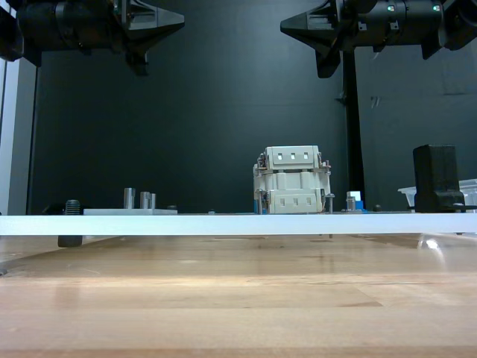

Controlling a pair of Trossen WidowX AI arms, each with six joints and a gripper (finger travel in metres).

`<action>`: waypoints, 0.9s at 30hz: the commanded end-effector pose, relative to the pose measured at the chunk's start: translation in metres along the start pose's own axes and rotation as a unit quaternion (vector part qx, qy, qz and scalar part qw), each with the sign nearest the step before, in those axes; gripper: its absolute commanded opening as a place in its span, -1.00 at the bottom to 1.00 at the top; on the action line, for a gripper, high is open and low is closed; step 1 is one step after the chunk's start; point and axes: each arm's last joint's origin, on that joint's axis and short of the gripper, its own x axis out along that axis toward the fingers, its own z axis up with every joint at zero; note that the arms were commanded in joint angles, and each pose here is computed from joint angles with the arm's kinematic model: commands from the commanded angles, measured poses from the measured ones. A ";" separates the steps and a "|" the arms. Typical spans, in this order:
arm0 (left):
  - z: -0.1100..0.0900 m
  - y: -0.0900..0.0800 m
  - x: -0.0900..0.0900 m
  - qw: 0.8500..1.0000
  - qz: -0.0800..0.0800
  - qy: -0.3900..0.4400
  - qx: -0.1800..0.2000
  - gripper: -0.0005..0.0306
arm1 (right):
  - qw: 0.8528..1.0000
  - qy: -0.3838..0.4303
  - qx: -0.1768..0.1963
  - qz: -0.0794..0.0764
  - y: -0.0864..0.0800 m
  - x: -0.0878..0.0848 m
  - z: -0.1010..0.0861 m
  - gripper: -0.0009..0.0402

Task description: Pick the HAN10E connector and install on the hub

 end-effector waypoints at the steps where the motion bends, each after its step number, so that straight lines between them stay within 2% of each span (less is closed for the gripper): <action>1: 0.000 0.000 0.000 1.000 0.000 0.000 0.000 -0.96 | 1.000 0.000 0.000 0.000 0.000 0.000 0.000 -0.96; 27: 0.000 0.000 0.000 1.000 0.000 0.000 0.000 -0.96 | 1.000 0.004 0.000 0.000 0.000 0.000 -0.001 -0.96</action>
